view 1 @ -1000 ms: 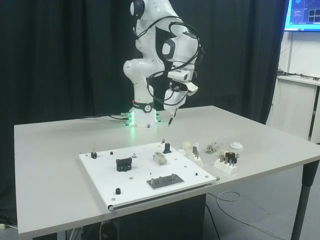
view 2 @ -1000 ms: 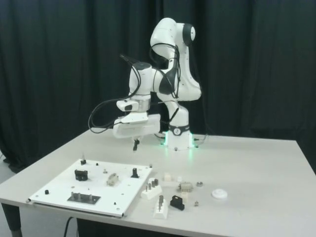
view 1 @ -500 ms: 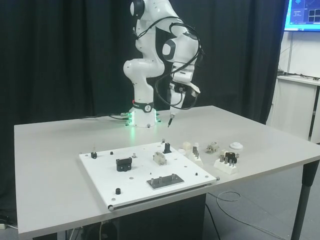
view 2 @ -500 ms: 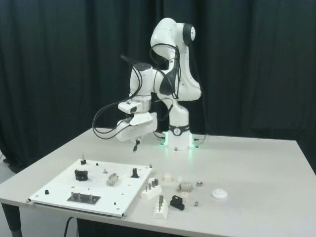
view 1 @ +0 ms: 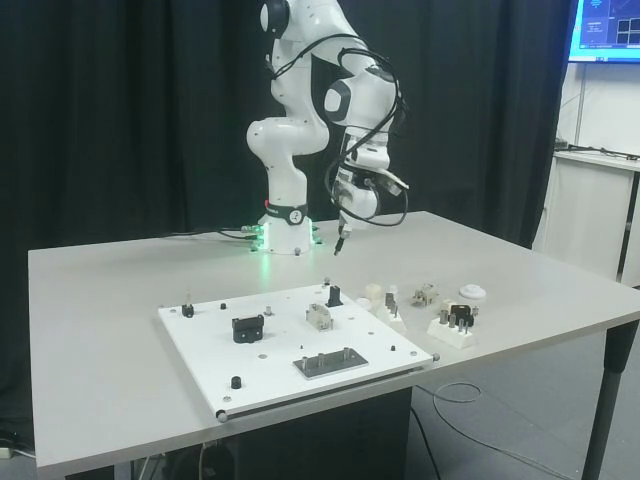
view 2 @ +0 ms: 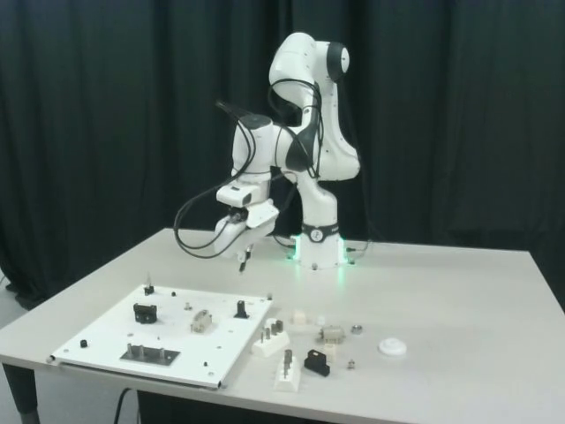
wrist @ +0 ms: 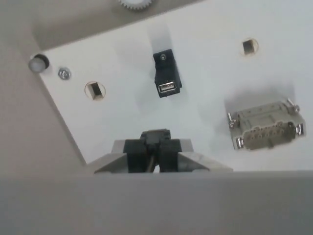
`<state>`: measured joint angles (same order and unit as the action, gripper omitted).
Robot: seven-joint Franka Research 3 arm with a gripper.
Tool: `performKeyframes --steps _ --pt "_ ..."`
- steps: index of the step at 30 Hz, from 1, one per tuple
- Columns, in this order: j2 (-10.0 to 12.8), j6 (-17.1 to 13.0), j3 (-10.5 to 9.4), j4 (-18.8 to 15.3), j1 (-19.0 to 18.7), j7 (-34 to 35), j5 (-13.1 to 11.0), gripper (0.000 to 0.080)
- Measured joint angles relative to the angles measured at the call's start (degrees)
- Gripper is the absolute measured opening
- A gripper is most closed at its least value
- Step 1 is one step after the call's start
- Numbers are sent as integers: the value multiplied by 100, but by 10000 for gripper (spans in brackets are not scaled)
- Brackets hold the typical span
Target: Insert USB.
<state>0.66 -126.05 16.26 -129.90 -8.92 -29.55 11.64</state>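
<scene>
- the white arm (view 1: 300,110) stands bolted at the back of the grey table (view 1: 100,300), with green light showing at its base (view 2: 320,249)
- the gripper (wrist: 155,169) hangs in the air above the white board (view 1: 290,340), over the board's far edge, touching nothing on it; it also shows in both room views (view 1: 340,238) (view 2: 242,259)
- its two black fingers (wrist: 133,155) are pinched on a black usb plug (wrist: 155,136), which sticks out past the fingertips
- a black cable (view 2: 199,230) loops from the wrist and hangs free beside the arm
- the black usb socket (wrist: 166,73) sits upright on the white board, its opening facing up toward the wrist camera; plug and socket are well apart
- a grey multi-pin connector (wrist: 266,129) is mounted on the board near the socket
- two square cut-outs (wrist: 95,90) (wrist: 250,46) show in the board either side of the socket
- a white gear (wrist: 135,4) lies on the table just off the board's edge
- no brand, label or readable writing is visible on the board, the parts or the arm
- loose white fixtures (view 1: 450,325) lie on the table beside the board
</scene>
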Motion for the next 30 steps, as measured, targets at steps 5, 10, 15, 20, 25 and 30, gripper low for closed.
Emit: performKeyframes --steps 5,10,15,20,25,30 --pt "0 33 0 0 0 -449 -18 47" --pt "0 50 1 0 1 -829 -65 47" --pt "6 65 16 0 8 -1395 -264 47" --pt "23 66 66 0 20 -1858 -524 47" --pt "39 65 148 1 21 -2186 -760 47" --pt "44 65 245 5 21 -2294 -992 47"
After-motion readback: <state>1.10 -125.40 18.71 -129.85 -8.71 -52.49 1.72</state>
